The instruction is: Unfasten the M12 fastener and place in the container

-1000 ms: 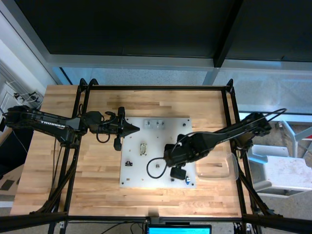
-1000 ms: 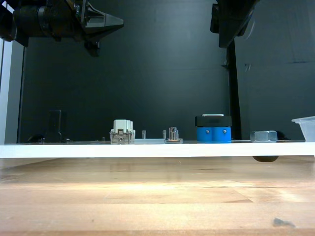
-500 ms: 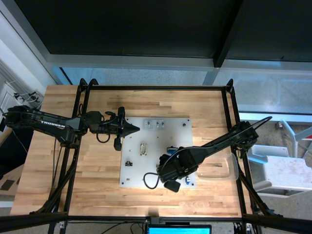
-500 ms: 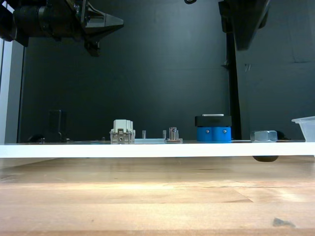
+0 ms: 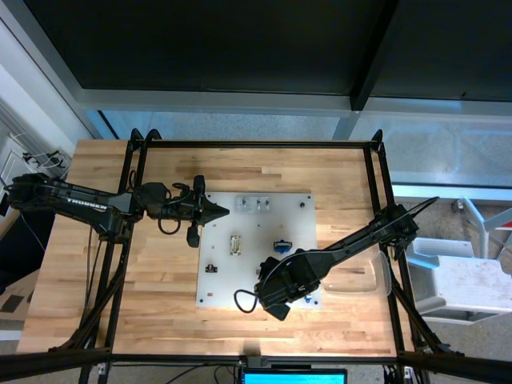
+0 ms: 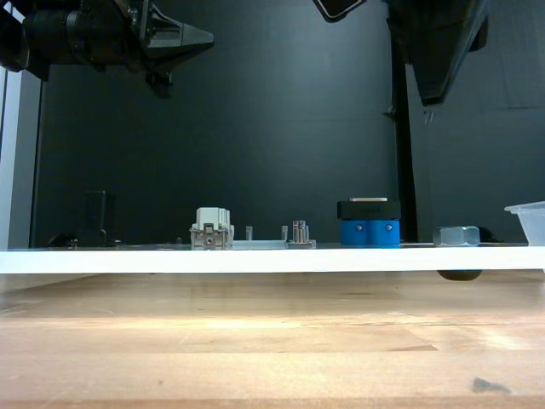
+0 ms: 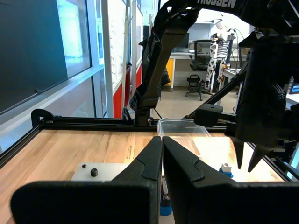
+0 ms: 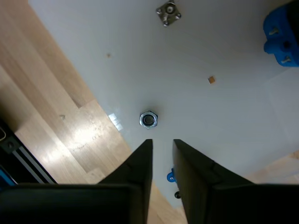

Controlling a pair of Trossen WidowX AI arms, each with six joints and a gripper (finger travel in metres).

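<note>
The silver M12 nut [image 8: 148, 119] sits low on its stud on the white board [image 8: 219, 121], its dark centre showing straight ahead of my right gripper [image 8: 162, 142]. That gripper hangs well above the board's near right part [image 5: 276, 300], its fingers open by a narrow gap and holding nothing. From table height the nut [image 6: 456, 236] stands at the board's right end, beside the container's rim [image 6: 528, 215]. The clear container [image 5: 358, 276] lies right of the board, and nothing shows inside it. My left gripper [image 5: 216, 211] is shut and parked over the board's far left edge.
A blue block [image 5: 282, 246] stands mid-board, just beyond the right arm. A grey connector [image 6: 211, 230] and a silver post [image 6: 299, 233] stand further left. A black frame [image 5: 256, 145] borders the wooden table.
My right arm has swung toward the board's near edge and slightly left, uncovering the blue block, and hangs lower in the low view. The left arm has not moved.
</note>
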